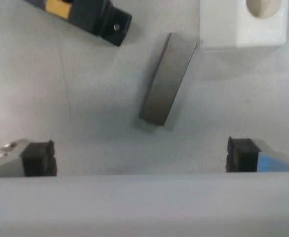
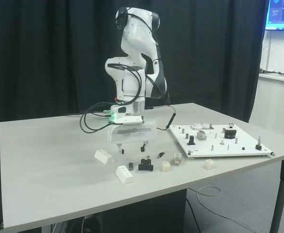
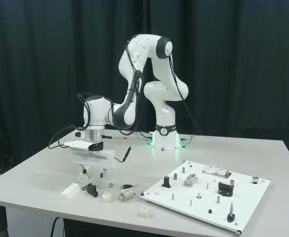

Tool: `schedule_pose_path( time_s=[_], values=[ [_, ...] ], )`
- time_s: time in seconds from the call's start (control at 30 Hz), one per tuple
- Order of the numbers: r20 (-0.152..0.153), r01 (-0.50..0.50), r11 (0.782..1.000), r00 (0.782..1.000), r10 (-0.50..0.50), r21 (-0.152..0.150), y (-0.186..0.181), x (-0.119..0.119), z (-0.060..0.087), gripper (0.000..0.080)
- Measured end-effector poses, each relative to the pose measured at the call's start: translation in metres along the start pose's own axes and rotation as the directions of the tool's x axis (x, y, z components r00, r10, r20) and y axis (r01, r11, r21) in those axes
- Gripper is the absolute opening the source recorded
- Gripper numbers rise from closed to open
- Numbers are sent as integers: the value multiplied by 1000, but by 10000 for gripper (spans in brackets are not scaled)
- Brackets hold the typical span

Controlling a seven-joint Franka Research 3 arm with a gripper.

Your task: Remove round peg 2.

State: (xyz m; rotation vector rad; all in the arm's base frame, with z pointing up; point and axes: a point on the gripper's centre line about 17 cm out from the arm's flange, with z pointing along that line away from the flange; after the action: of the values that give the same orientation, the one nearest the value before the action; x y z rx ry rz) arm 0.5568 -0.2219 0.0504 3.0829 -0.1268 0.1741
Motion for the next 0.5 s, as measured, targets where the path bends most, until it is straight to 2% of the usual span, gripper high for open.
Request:
schedule_pose_path(
  time_s=[0.03, 0.07, 0.5],
  values=[
    [-1, 0, 1000, 1000, 0, 2, 0, 1, -2, 711],
    [-3, -1, 1000, 1000, 1, 3, 0, 2, -4, 781],
    [-6, -8, 1000, 1000, 8, 28, -1, 12, -33, 799]
  ],
)
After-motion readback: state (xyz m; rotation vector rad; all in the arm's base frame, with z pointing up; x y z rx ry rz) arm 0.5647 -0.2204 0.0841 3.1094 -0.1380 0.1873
